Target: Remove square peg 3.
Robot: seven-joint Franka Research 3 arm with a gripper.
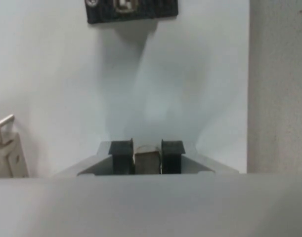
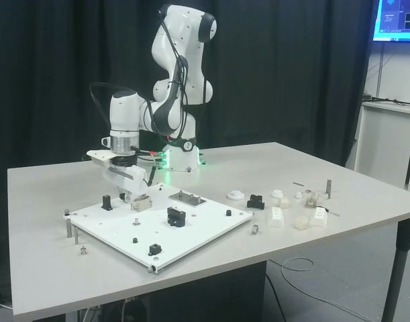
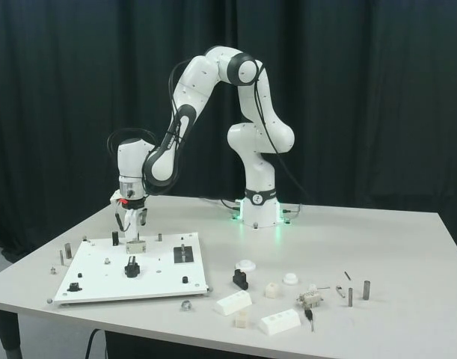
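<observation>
At left-centre of the first room view, the hand (image 2: 129, 194) pinches the square peg (image 1: 147, 161) over the white board (image 2: 205, 225), apparently to pull it straight up.

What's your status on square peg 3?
End effector shut on square peg. Peg low at its holder on white board. Nothing blocking.

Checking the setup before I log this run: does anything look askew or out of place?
Nothing stands out. The tool grips a peg over the white board; loose parts lie scattered on the grey table.
</observation>
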